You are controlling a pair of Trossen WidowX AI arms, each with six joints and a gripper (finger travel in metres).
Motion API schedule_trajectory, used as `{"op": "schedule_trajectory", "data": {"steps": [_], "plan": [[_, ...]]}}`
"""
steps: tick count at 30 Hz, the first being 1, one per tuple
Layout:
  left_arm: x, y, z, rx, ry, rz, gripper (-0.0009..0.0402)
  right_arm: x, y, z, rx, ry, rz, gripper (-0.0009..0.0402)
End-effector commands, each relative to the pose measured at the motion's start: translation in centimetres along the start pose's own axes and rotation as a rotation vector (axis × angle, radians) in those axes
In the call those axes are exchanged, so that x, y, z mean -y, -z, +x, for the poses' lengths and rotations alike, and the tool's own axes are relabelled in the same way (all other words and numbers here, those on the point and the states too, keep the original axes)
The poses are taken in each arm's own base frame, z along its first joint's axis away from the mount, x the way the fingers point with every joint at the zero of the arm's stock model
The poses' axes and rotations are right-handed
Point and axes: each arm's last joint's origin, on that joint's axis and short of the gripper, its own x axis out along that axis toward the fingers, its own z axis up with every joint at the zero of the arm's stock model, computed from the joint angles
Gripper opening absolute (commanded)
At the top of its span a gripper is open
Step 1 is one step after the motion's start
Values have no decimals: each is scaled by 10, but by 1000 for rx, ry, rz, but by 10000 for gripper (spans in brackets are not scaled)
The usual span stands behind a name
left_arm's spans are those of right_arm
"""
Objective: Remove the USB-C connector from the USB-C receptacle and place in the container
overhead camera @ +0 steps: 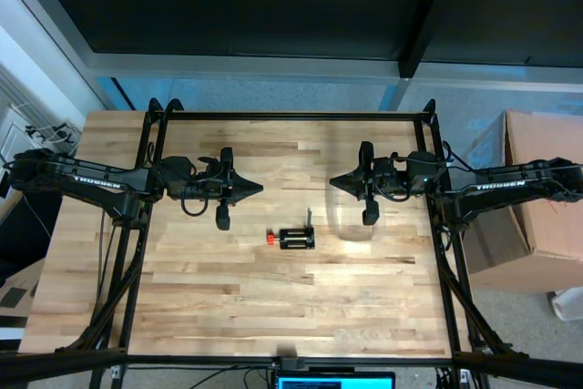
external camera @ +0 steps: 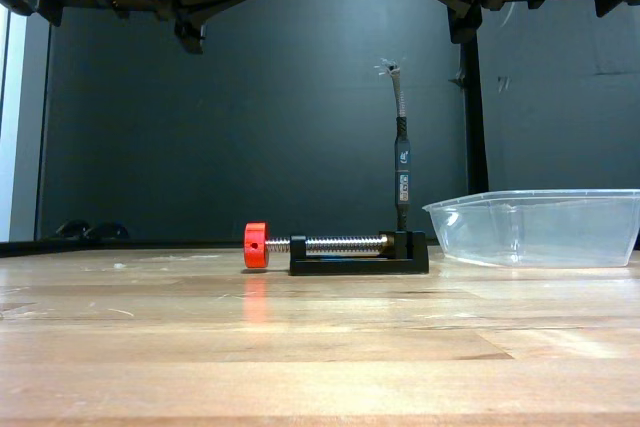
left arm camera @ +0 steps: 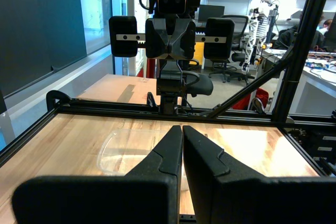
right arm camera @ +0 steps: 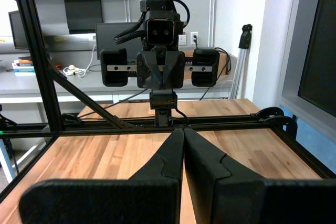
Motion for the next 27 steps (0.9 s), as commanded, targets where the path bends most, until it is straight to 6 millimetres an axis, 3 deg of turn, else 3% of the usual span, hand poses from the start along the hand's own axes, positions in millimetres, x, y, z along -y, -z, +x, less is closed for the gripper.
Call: {"op": "schedule_trajectory", "data": {"steps": [1,16,27], "plan": [[0,0,0,1,0,0,0,0,0,0,0,-1,1,0],[0,0,0,1,0,0,0,-1,-1,1,-19,-13,30,0],[0,0,0,0,0,0,0,-29,-20,7,-541,-73,-15,0]]}}
